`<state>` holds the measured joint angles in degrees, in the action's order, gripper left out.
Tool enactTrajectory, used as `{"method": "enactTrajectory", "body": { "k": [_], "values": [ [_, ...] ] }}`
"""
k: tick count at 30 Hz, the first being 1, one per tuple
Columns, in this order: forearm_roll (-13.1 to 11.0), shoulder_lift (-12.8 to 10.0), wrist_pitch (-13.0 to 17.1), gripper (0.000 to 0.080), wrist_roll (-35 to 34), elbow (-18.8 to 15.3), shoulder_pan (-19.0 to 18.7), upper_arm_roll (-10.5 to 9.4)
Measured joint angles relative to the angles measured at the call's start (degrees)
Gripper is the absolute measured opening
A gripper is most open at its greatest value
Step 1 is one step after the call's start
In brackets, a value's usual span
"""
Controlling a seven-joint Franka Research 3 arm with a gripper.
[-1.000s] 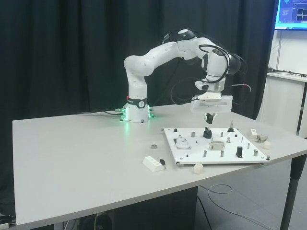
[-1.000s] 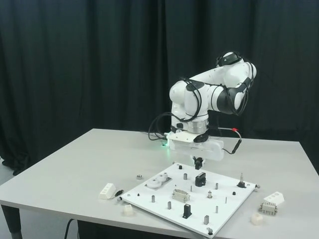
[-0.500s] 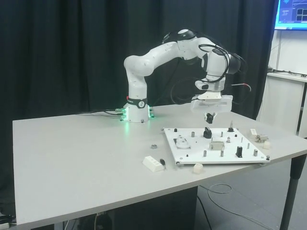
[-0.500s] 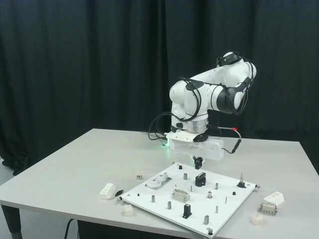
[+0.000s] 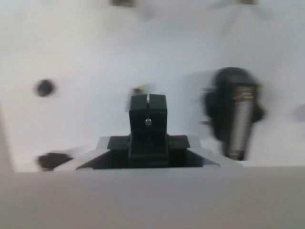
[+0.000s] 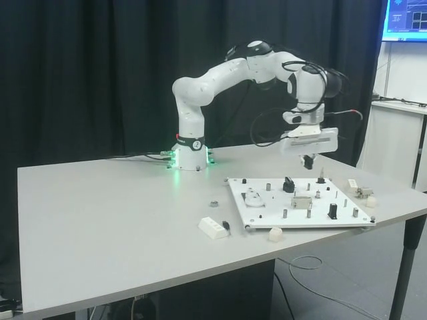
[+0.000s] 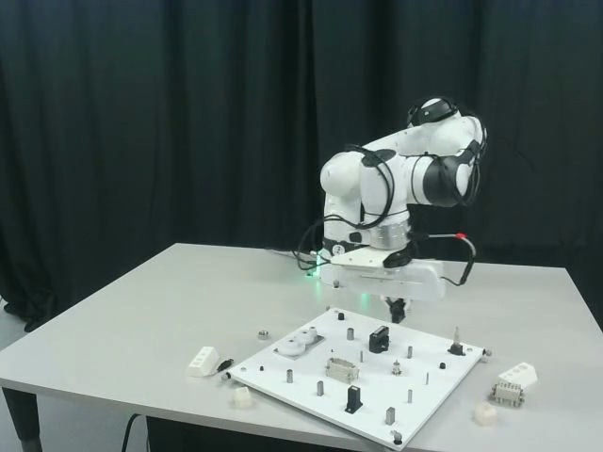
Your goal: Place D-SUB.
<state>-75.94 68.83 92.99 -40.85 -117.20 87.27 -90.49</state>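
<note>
Black curtains close off the room behind a grey worktop (image 6: pixel 100 207), where the white arm (image 6: pixel 220 73) reaches over a white assembly board (image 6: pixel 300 203) studded with small fixtures. Its pincer (image 7: pixel 396 310) hangs above the board's far side, fingers pressed together with nothing between them; the wrist view shows them as one black block (image 5: pixel 148 125). The D-SUB connector (image 7: pixel 342 368) sits near the board's middle, well apart from the pincer. A black upright part (image 7: pixel 380 338) stands just below the pincer, smeared in the wrist view. Off the board lie a white block (image 6: pixel 213 228), a small white cube (image 6: pixel 274 234) and a connector housing (image 7: pixel 506 394), its details too small to read.
</note>
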Motion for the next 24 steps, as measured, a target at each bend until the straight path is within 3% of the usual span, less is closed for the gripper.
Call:
{"method": "enactTrajectory", "body": {
  "k": [9, 24],
  "values": [
    [-1.2, 0.0, 2.1, 0.0154, -7.2, 6.1, 0.5, -1.95],
    [-1.2, 0.2, 8.1, 0.0154, -14.3, 14.9, 4.2, -9.27]
  ]
}}
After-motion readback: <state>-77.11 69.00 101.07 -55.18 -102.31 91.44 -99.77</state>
